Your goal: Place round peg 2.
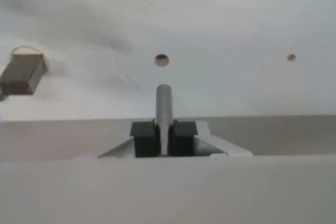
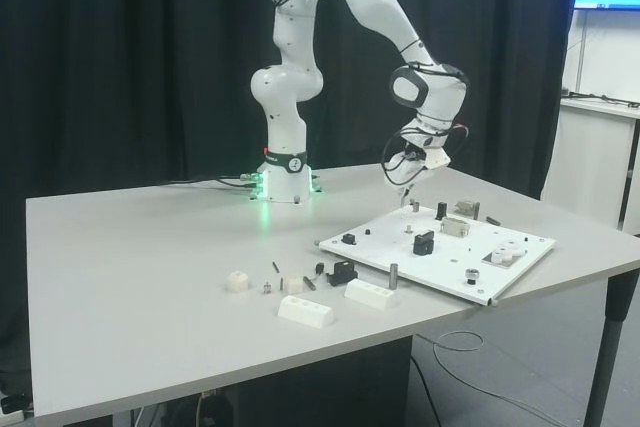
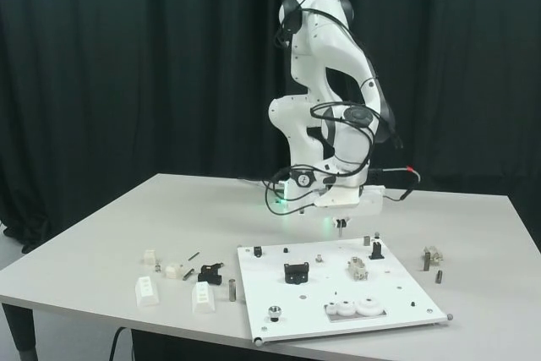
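My gripper (image 1: 164, 137) is shut on a grey round peg (image 1: 164, 106), which sticks out past the black fingertips. It hangs just above the far side of the white assembly board (image 1: 236, 24). A small round hole (image 1: 161, 60) in the board lies a short way beyond the peg's tip. In the room views the gripper (image 2: 408, 187) (image 3: 340, 224) points down over the board (image 2: 520, 267) (image 3: 254, 314) near its back edge. The peg's tip is apart from the board.
A grey block (image 1: 22, 73) and a second, smaller hole (image 1: 291, 57) are on the board. Black parts (image 2: 424, 242), a grey part (image 2: 455, 227) and white gears (image 2: 505, 255) stand on it. White blocks (image 2: 305, 309) and an upright peg (image 2: 394, 275) sit beside it.
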You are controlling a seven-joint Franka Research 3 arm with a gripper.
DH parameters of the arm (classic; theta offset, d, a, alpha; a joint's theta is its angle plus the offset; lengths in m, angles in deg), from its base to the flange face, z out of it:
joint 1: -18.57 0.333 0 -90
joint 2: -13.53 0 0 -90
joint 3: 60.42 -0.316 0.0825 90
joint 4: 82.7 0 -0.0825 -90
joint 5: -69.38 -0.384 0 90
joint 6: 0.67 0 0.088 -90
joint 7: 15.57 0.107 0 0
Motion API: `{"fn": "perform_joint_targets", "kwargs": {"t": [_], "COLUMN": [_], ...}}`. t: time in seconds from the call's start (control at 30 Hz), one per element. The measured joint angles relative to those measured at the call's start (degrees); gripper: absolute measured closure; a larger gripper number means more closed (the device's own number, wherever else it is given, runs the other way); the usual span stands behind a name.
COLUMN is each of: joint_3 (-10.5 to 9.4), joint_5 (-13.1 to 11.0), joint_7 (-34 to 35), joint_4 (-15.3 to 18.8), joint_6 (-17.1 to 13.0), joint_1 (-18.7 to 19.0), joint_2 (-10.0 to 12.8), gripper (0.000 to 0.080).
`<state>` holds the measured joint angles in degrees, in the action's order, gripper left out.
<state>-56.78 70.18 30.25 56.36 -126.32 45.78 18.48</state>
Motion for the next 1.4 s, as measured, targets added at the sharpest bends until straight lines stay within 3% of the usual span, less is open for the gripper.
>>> {"fn": "perform_joint_targets", "kwargs": {"t": [0.33, 1.0, 1.4], "joint_3": [0.2, 0.67, 1.23], "joint_5": [0.3, 1.2, 5.6], "joint_7": [0.0, 0.0, -0.2], "joint_4": [-0.2, -0.5, -1.8], "joint_6": [1.4, 1.3, 1.2], "joint_1": [0.0, -0.5, -2.3], "joint_2": [-1.9, -2.4, -2.4], "gripper": [0.0734, 0.0734, 0.0734]}}
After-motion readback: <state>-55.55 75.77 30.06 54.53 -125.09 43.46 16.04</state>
